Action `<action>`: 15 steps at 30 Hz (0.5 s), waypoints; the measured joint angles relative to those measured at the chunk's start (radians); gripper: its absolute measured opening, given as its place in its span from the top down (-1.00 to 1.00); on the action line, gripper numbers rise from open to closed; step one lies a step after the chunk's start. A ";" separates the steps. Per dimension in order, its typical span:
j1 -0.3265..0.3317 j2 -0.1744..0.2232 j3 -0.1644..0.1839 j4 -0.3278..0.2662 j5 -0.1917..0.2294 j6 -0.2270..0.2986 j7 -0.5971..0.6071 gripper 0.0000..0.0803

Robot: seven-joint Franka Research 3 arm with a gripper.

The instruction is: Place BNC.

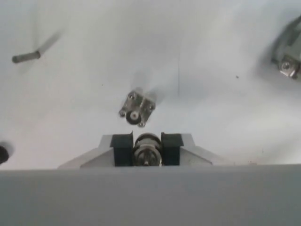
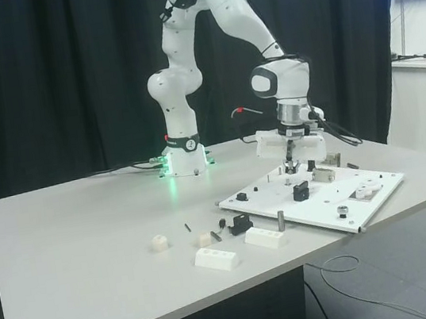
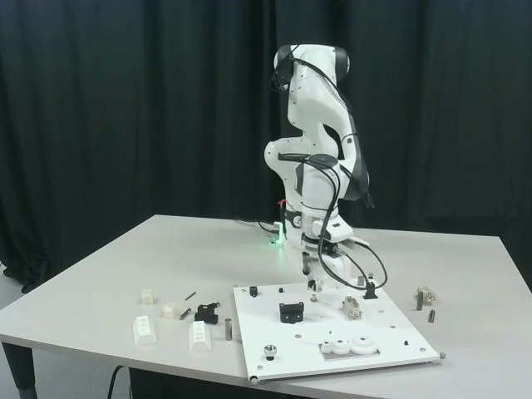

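My gripper [image 1: 146,147] is shut on the BNC plug [image 1: 146,154], a short metal barrel clamped between the two black pads [image 1: 123,148]. The plug hangs above the white board [image 1: 211,108]. Its mate, a metal BNC socket [image 1: 137,109] with a square flange, stands upright on the board, a short way off the plug's axis in the wrist view. From the room views, the gripper [image 2: 289,166] [image 3: 309,268] points straight down over the board's far part, with a gap to the socket [image 3: 313,296].
The board [image 3: 332,332] also carries a black block [image 3: 290,312], a metal connector [image 3: 352,307] [image 1: 289,59], white gears [image 3: 349,345] and a thin pin [image 1: 26,57]. White blocks [image 2: 215,257] and small black parts [image 2: 241,223] lie on the grey table [image 2: 74,252] beside it.
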 joint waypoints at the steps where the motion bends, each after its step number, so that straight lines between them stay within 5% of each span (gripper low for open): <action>1: -0.002 -0.001 0.000 0.001 0.000 -0.001 0.000 0.70; 15: -0.010 -0.005 0.000 0.008 0.000 -0.013 0.000 0.70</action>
